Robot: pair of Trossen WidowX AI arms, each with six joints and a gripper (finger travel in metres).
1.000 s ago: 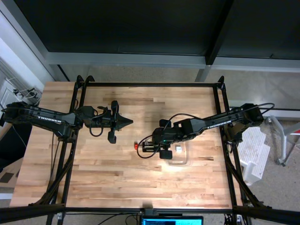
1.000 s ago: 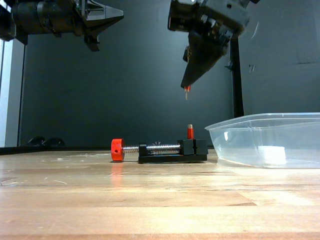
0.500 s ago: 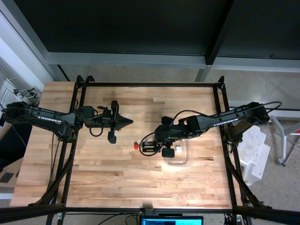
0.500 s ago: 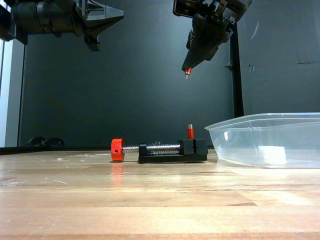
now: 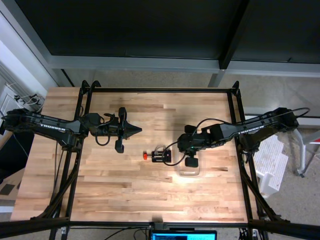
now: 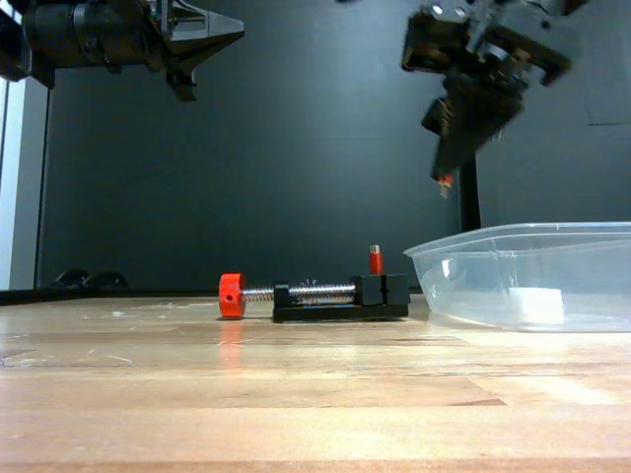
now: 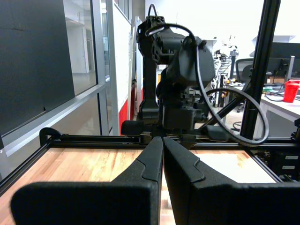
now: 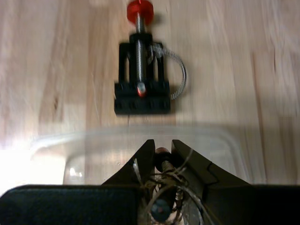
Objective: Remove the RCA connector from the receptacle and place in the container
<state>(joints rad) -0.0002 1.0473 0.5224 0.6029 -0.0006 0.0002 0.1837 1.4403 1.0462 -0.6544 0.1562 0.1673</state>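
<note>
Sheeny pale wood table (image 6: 296, 394), clear glossy plastic container (image 6: 473, 286), matt black receptacle (image 6: 390, 290) with silvery metal screw (image 6: 323, 292).

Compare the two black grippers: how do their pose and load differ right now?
The left gripper points level, high over the left part of the wooden table; the right gripper tilts steeply down above the clear plastic rectangular container. The left gripper is shut on nothing; the right gripper is shut on the slim dark RCA connector. Both hang well above that table.
</note>
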